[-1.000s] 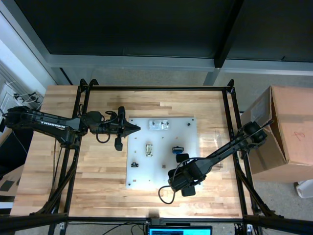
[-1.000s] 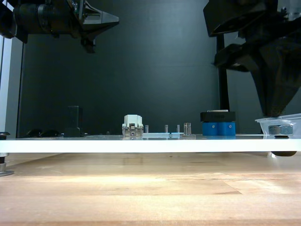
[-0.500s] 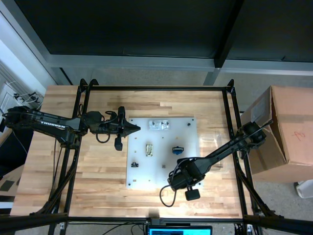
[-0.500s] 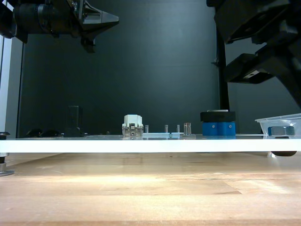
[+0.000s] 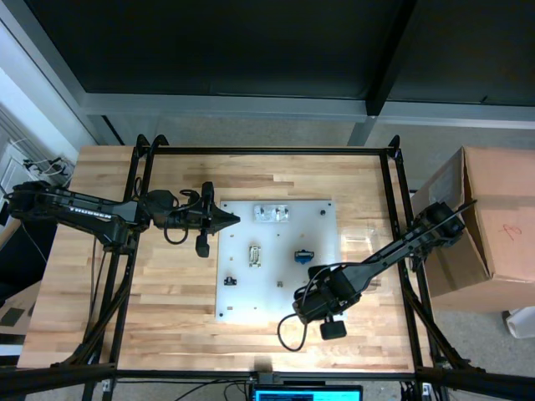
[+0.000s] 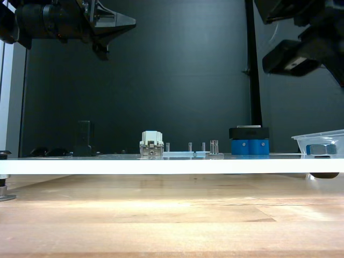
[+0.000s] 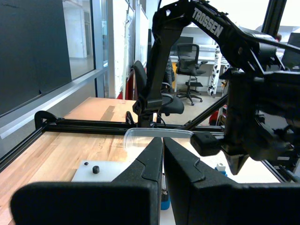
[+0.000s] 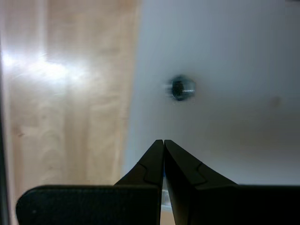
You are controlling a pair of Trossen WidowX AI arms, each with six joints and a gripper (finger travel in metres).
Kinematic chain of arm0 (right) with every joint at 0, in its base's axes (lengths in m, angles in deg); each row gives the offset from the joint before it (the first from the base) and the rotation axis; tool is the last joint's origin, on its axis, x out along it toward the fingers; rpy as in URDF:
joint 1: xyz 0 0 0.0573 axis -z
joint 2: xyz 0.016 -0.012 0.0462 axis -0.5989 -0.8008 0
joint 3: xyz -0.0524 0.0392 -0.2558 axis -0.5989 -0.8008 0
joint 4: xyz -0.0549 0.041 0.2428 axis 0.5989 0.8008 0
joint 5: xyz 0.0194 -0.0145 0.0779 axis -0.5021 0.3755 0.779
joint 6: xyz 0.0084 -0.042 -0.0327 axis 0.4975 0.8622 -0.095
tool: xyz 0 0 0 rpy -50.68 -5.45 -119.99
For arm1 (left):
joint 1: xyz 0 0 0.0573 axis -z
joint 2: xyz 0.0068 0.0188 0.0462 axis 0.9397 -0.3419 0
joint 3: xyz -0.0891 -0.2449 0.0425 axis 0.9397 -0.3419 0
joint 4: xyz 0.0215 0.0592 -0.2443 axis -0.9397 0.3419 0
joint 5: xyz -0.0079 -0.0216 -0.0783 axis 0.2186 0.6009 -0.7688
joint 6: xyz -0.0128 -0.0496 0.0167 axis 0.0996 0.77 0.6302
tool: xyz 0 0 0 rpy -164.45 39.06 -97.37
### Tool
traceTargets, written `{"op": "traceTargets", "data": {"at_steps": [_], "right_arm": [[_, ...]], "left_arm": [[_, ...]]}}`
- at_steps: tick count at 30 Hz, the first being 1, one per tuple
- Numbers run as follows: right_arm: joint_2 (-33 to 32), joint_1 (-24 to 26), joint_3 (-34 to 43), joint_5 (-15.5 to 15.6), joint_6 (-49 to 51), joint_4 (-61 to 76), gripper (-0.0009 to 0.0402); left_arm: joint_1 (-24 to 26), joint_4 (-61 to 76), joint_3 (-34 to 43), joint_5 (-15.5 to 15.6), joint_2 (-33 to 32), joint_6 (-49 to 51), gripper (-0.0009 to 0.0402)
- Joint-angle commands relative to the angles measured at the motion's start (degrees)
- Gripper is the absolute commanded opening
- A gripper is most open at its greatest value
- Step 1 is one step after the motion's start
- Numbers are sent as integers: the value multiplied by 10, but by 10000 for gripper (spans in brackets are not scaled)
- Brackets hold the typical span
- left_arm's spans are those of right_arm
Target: Pick the M12 nut and place it on its threads and fasten
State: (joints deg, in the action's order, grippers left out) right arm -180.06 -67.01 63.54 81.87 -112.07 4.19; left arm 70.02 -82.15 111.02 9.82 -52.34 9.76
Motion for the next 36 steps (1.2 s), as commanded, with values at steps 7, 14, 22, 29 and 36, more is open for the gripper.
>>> {"op": "traceTargets", "data": {"at_steps": [7, 14, 22, 29, 36], "right_arm": [[-1, 1, 0, -37, -23, 7, 0], [0, 0, 0, -34, -40, 7, 39], [-5, 1, 0, -35, -41, 5, 132], [-23, 1, -2, -42, -51, -12, 159], [-50, 1, -6, -40, -48, -48, 148]], "left_arm": [[0, 0, 0, 0, 0, 0, 0], [0, 0, 0, 0, 0, 0, 0], [0, 0, 0, 0, 0, 0, 0], [0, 0, 0, 0, 0, 0, 0], [0, 0, 0, 0, 0, 0, 0]]}}
